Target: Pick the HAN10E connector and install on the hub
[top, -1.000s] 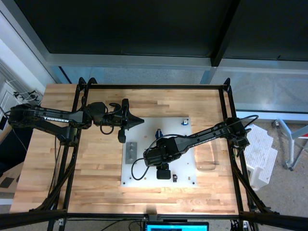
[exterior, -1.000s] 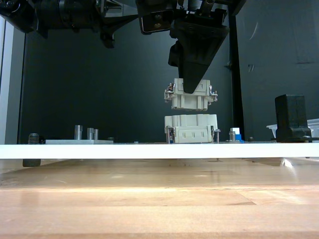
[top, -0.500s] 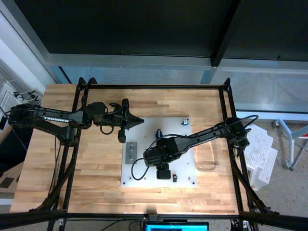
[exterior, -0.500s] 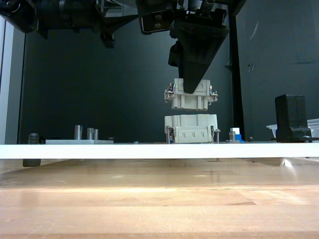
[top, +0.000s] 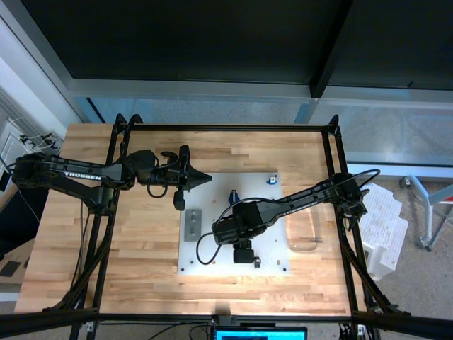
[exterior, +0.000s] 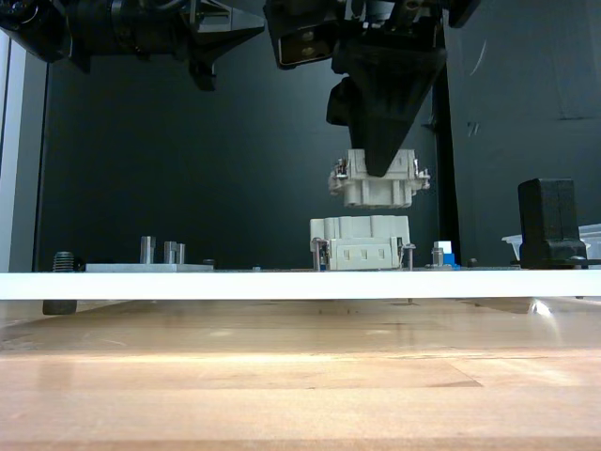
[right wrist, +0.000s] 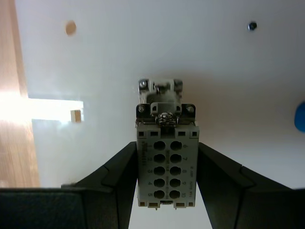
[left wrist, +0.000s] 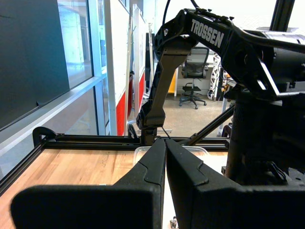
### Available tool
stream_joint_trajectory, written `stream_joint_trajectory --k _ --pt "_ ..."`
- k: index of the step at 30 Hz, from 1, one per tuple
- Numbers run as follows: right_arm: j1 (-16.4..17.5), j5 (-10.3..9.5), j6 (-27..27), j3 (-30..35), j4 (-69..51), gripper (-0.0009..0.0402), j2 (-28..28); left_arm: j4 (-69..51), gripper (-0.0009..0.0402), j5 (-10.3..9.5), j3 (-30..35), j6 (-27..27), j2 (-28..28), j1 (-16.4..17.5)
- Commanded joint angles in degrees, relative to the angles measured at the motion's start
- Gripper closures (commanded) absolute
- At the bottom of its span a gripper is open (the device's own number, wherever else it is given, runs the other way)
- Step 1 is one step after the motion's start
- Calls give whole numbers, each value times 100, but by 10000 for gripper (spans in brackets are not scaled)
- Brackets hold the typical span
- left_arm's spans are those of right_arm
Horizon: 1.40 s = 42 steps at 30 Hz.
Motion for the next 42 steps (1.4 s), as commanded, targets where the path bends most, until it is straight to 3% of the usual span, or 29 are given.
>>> stream_joint_trajectory --k 1,22,32,42 --pt "-11 -4 -11 11 74 247 4 0 393 2 2 0 0 0" --pt "-66 -101 -15 -20 304 249 225 2 393 0 2 0 0 2" --pt "-63 -118 7 -844 1080 249 225 -4 393 2 2 0 0 0" --pt "-63 -120 11 -883 1154 249 173 0 393 2 2 0 0 0"
